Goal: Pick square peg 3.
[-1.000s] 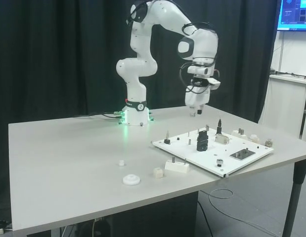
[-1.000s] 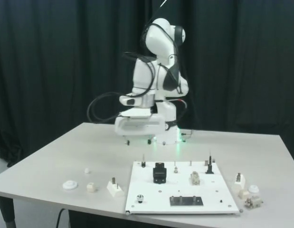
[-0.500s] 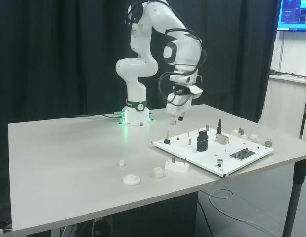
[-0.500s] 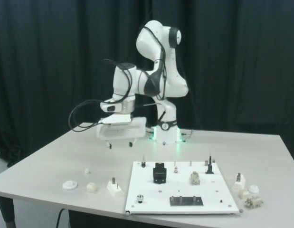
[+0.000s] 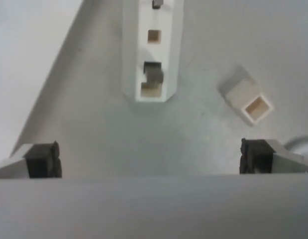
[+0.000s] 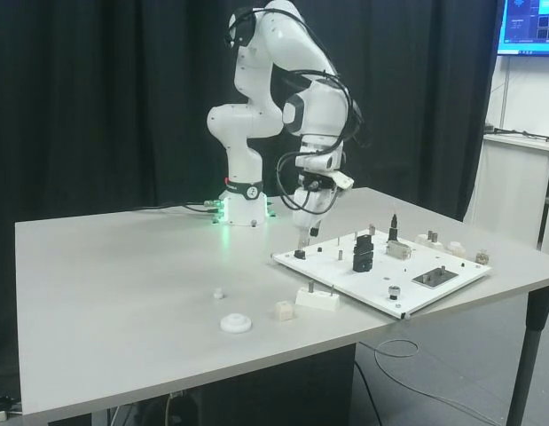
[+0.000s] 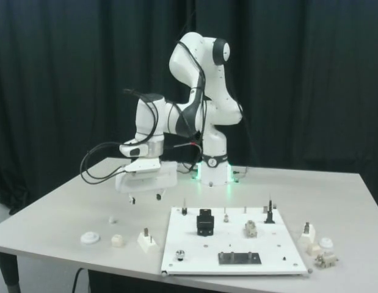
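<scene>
A small white holder block (image 5: 153,55) (image 6: 317,299) (image 7: 147,240) lies on the grey table beside the white board. A dark square peg (image 5: 153,73) (image 7: 145,232) stands in one of its square holes; another hole beside it shows bare. My gripper (image 5: 149,158) (image 6: 301,232) (image 7: 145,198) hangs open in the air above the table, a little behind the block, holding nothing. Both black fingertips (image 5: 42,159) are spread wide apart in the wrist view.
A white cube with a square hole (image 5: 252,101) (image 6: 282,310) (image 7: 117,240) sits next to the block. A white round gear (image 6: 236,324) (image 7: 89,237) and a tiny white piece (image 6: 219,291) lie nearby. The white board (image 6: 345,275) (image 7: 280,244) carries several fixtures; loose white parts (image 7: 317,247) lie beyond it.
The arm has swung away from above the board's far side toward the holder block and come lower. The fingers stay open and hold nothing.
</scene>
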Tool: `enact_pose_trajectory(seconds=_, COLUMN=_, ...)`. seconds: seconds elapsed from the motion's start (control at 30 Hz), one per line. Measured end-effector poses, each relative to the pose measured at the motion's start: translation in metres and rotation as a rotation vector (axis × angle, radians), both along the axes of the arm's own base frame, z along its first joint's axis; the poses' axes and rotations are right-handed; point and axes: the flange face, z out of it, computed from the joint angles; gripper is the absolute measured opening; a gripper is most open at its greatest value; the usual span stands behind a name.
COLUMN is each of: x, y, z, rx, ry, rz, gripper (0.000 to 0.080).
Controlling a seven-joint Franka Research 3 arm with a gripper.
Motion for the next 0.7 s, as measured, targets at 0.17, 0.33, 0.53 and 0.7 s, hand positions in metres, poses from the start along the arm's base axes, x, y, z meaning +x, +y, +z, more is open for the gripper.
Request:
enact_pose_trajectory(seconds=0.17, x=0.004, y=-0.006, z=-0.014, rx=0.013, ry=-0.016, rz=0.031, gripper=0.08)
enact_pose_trajectory(seconds=0.33, x=0.007, y=-0.012, z=-0.028, rx=0.027, ry=-0.026, rz=0.04, gripper=0.08)
enact_pose_trajectory(seconds=0.53, x=0.01, y=-0.017, z=-0.04, rx=0.043, ry=-0.023, rz=0.048, gripper=0.08)
enact_pose_trajectory(seconds=0.7, x=0.013, y=-0.018, z=-0.048, rx=0.058, ry=-0.016, rz=0.067, gripper=0.08)
